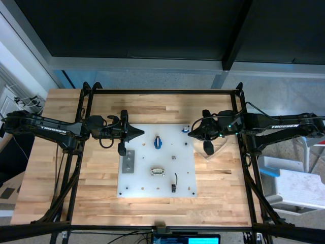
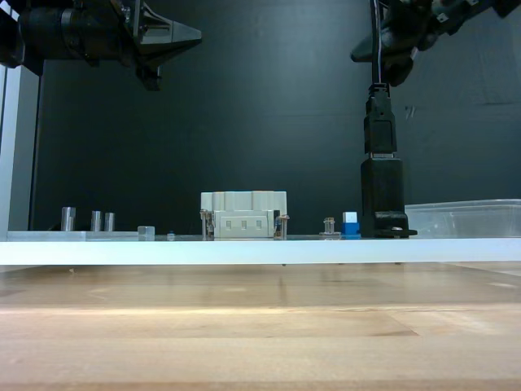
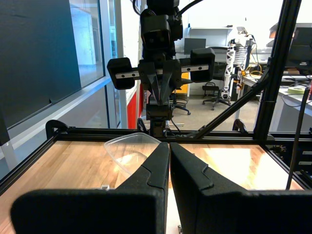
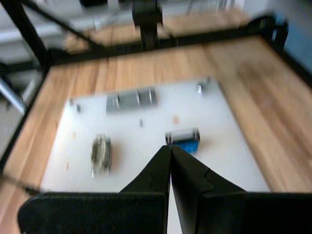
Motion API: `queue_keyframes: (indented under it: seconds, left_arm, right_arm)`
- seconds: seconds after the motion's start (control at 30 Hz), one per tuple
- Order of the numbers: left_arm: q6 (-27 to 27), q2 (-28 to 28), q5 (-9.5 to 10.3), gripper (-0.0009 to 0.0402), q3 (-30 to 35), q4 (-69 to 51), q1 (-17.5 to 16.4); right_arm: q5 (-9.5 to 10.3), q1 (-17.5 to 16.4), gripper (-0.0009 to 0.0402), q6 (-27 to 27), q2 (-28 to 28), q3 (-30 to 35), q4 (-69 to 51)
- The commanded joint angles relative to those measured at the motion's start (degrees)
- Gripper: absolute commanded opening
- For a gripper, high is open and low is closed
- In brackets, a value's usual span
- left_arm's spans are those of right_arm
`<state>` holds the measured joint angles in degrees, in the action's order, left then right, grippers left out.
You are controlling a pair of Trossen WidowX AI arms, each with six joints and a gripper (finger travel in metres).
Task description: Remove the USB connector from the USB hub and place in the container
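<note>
USB connector (image 2: pixel 380 122): black plug, standing upright, seated in the top of the USB hub (image 2: pixel 383 198); its thin black cable (image 2: pixel 376 57) rises straight up from the plug in the low view. USB hub: small black block, fixed near the near edge of the white board (image 1: pixel 144 180), right of centre; from above, the hub (image 1: pixel 173 188) and the plug (image 1: pixel 176 179) read as one short dark piece. Container (image 1: pixel 219 149): clear plastic tub, on the wooden table (image 1: pixel 76 193) just beside the board's right edge, toward its far corner; apart from the plug and hub. Left gripper (image 1: pixel 143 133): raised above the far left corner of the board, pointing inward, jaws pressed together with nothing between them; its fingers (image 3: pixel 153 168) meet along one line in the left wrist view, with the tub (image 3: pixel 127 152) visible beyond them. Right gripper (image 1: pixel 192 132): raised above the far right corner of the board, beside the tub, jaws likewise closed and holding nothing; its fingers (image 4: pixel 158 168) point down toward the board in the right wrist view. Other board fittings: blue clip (image 1: pixel 158 142) toward the far middle; grey connector (image 1: pixel 158 173) at the centre; grey bar (image 1: pixel 129 162) with holes along the left side. Neither gripper touches the plug, the hub or the tub.
</note>
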<state>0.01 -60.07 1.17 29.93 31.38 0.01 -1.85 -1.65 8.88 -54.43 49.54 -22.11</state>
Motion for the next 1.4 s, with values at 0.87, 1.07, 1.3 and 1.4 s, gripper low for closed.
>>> queue_keyframes:
  seconds: [0.87,1.07,1.3,1.4]
  left_arm:
    - [0.0,0.0,-0.02,0.0001,0.0,0.0,0.0]
    - [0.0,0.0,-0.02,0.0001,0.0,0.0,0.0]
    - [0.0,0.0,-0.02,0.0001,0.0,0.0,0.0]
    - [0.0,0.0,-0.02,0.0001,0.0,0.0,0.0]
  right_arm:
    - [-6.23,-18.1,0.0,13.2,-14.6,13.1,-22.5]
    - [-7.87,-20.8,0.0,14.5,-19.6,18.1,-25.2]
    - [-8.11,-23.9,0.0,16.9,-23.3,20.3,-25.6]
    - [-9.16,-25.6,0.0,17.9,-24.9,20.4,-25.2]
